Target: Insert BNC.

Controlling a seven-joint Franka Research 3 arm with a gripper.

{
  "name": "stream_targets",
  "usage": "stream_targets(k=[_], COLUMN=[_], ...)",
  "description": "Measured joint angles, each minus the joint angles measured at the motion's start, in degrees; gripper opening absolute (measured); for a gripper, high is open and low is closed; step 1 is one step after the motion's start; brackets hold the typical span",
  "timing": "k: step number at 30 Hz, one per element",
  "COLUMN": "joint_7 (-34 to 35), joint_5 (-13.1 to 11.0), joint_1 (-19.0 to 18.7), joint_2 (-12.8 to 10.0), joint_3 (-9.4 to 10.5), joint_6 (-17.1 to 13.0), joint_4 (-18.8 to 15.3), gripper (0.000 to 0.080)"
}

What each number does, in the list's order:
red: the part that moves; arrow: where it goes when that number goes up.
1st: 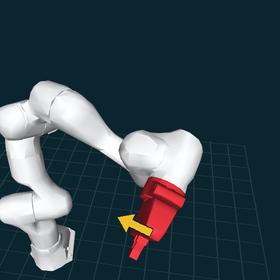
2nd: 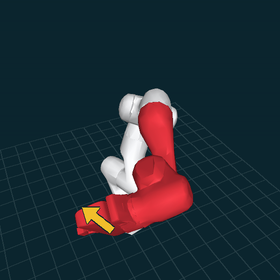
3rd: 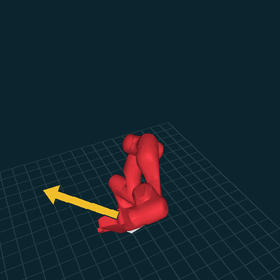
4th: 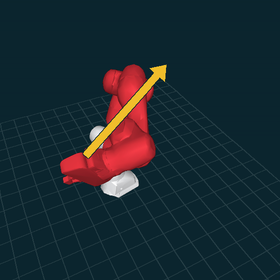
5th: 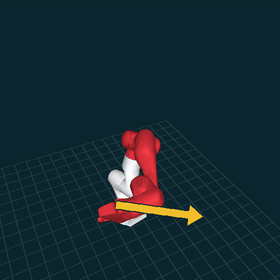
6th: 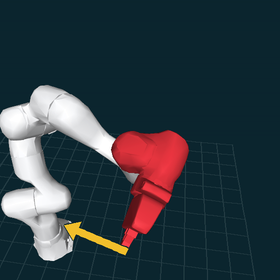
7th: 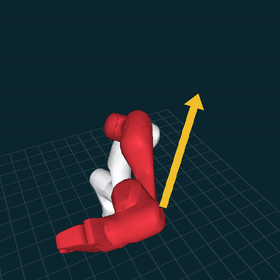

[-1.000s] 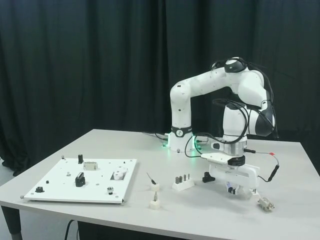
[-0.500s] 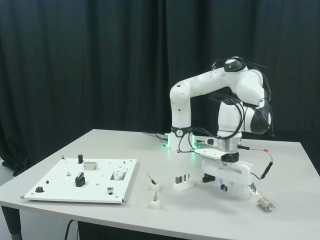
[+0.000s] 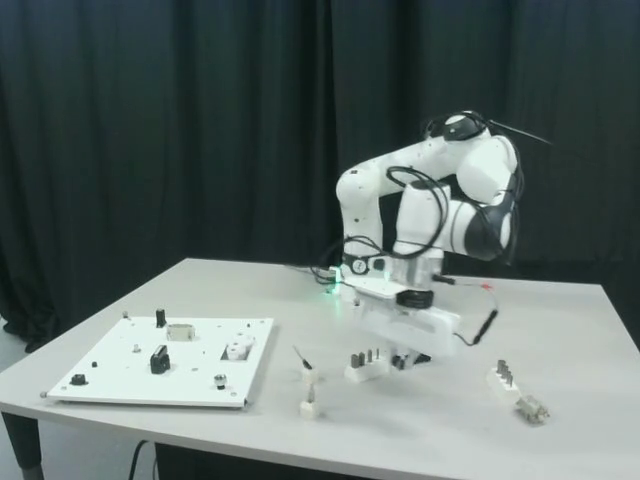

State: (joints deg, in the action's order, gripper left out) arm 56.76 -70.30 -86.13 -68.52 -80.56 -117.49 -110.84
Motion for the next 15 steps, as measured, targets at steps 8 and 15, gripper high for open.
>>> stream_targets(k=[8,15], joint_7=[-4.53,-8.50], joint_5=[1.30,1.63], joint_1=[3.77,7.31], joint_2=[-0.01,-0.10], joint_3=[-2.04,-3.62], joint_6=[0.01,0.01], joint_4=[-0.63,-1.72], gripper=[0.0121,0.0121])
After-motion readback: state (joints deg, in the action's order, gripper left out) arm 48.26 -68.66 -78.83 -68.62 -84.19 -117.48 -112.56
